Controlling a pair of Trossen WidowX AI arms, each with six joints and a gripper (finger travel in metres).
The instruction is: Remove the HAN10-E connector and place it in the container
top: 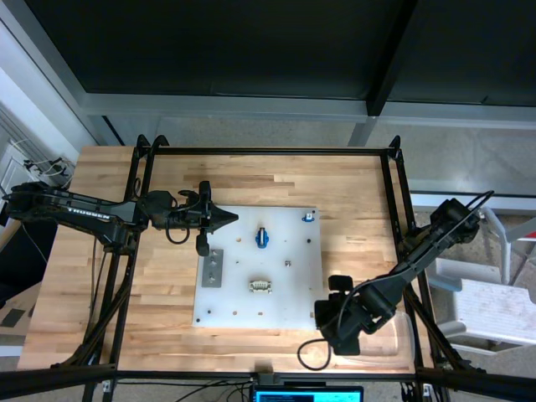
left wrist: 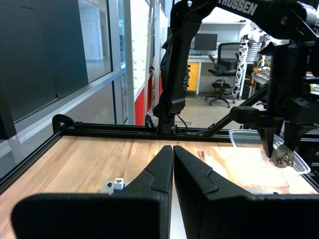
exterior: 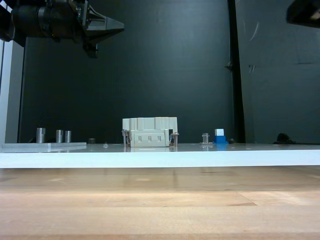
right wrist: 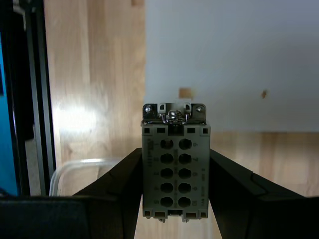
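Note:
The HAN10-E connector [right wrist: 175, 169], a beige-grey block with two rows of holes and a metal screw clamp at one end, sits between the fingers of my right gripper [right wrist: 174, 152], which is shut on it. That gripper [top: 328, 311] hangs off the white board's near right corner, beside the container [top: 400, 339], a clear shallow tray whose rounded rim [right wrist: 75, 167] shows under the gripper. In the left wrist view the right gripper [left wrist: 279, 149] hovers over the tray [left wrist: 249, 137]. My left gripper [top: 233, 218] is shut and empty, high over the board's far left edge.
The white board [top: 285, 251] carries a beige housing [top: 260, 286], a blue upright piece [top: 261, 237], a grey metal bar with holes [top: 213, 268] and a small blue-white part [top: 308, 217]. A black frame [top: 268, 152] rings the wooden table.

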